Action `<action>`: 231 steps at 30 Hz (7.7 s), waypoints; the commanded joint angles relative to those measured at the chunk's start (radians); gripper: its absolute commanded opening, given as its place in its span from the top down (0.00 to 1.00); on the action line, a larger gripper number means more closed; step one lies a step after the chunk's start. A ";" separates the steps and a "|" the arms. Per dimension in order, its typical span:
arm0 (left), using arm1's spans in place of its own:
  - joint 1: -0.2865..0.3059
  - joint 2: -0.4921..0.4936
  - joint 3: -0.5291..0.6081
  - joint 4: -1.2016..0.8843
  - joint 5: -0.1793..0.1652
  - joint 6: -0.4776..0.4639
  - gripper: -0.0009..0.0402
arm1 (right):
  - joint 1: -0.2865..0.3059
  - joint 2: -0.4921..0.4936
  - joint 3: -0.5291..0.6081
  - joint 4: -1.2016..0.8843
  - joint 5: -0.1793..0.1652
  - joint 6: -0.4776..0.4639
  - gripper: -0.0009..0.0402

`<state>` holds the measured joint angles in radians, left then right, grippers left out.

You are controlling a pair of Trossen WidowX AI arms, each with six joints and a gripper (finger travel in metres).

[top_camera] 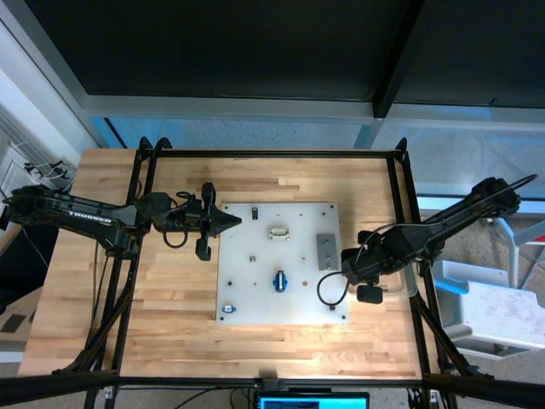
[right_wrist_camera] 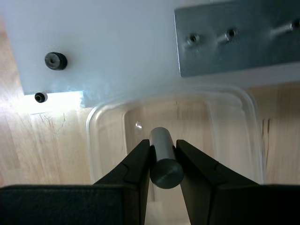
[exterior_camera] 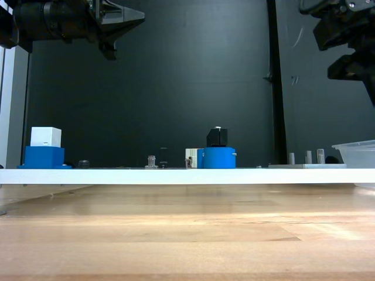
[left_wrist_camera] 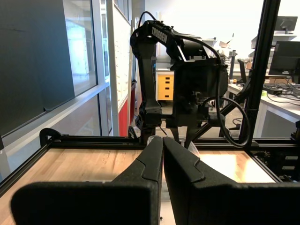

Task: Pick the 16mm cylinder and place it in the taskboard

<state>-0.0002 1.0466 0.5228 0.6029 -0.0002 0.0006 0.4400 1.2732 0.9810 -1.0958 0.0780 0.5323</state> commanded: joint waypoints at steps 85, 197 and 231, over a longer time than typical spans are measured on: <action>0.000 0.001 0.000 0.000 0.000 0.000 0.98 | -0.135 0.555 0.401 0.164 -0.026 -0.197 0.94; 0.000 0.001 0.000 0.000 0.000 0.000 0.98 | -0.146 0.584 0.360 0.225 -0.027 -0.205 0.94; 0.000 0.001 0.000 0.000 0.000 0.000 0.98 | -0.140 0.578 0.360 0.226 -0.027 -0.205 0.59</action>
<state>-0.0002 1.0473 0.5224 0.6029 -0.0002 0.0006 0.2993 1.8542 1.3407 -0.8684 0.0521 0.3271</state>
